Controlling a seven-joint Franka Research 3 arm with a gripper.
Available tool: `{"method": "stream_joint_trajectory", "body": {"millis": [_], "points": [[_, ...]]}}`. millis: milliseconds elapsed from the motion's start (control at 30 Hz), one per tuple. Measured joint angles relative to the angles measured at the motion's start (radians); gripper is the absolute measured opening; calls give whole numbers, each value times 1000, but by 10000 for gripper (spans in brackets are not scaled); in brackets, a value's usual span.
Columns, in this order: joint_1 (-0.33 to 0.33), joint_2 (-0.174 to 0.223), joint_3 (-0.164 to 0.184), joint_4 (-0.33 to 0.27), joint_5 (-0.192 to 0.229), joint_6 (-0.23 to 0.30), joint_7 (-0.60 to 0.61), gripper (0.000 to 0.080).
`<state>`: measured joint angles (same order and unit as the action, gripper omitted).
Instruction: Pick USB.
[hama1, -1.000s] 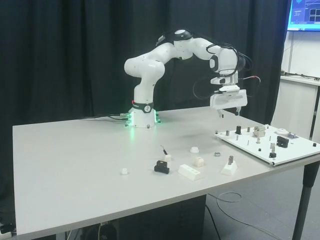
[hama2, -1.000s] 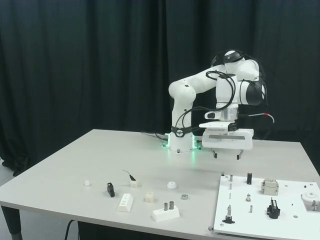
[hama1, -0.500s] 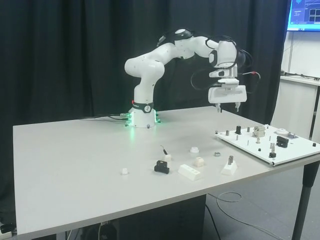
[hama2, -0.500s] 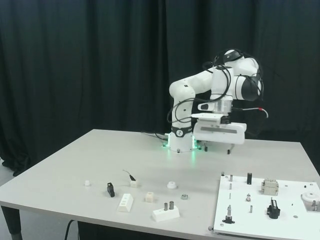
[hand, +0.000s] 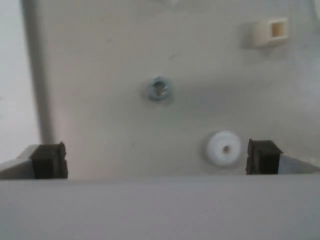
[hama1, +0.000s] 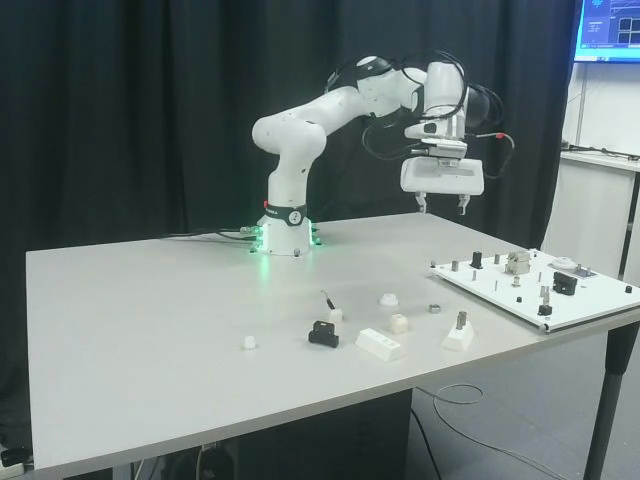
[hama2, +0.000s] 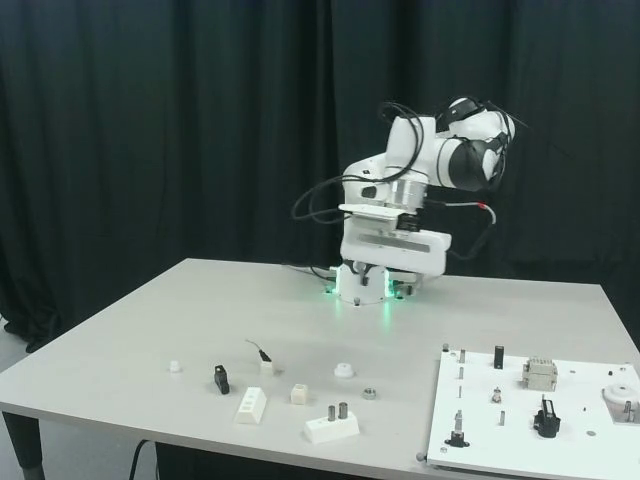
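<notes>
**Wrist view:** The gripper (hand: 155, 159) hangs high over the grey table (hand: 100, 60), its two black fingertips (hand: 49, 161) spread wide with nothing between them and touching nothing. Far below lie a metal nut (hand: 159, 90), a white round disc (hand: 223, 148) and a white square block (hand: 270, 31). No USB shows here.

**First room view:** The white arm (hama1: 300, 130) holds the gripper (hama1: 441, 207) well above the table (hama1: 150, 300), jaws wide and empty. The likeliest USB, a small black plug (hama1: 322, 333), lies among the loose parts near the front edge, at about 7 o'clock from the gripper and well apart from it. That identification is a judgement, since the part is too small to read with certainty. The white board (hama1: 590, 300) of fittings sits at 4 o'clock from the gripper.

**Second room view:** The gripper (hama2: 386, 280) hovers before the arm's green-lit base. The small black plug (hama2: 221, 378) rests at 8 o'clock from it, untouched, with the white board (hama2: 520, 430) at 5 o'clock.

The step in hand appears to be the approach, and the pick is not yet begun. The next move calls for carrying the open jaws across and down over the plug, lining them up with its narrow sides before closing.
</notes>
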<state>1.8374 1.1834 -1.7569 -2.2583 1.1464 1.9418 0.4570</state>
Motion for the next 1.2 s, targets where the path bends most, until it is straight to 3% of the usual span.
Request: {"method": "stream_joint_trajectory", "body": {"millis": [167,767,967,1200], "points": [[-76,0,-2,40,-26,-37,-61,800],[-319,0,-2,171,-167,-267,-251,800],[-376,1,7,195,-184,-302,-278,800],[-435,5,31,204,-206,-306,-324,800]]}}
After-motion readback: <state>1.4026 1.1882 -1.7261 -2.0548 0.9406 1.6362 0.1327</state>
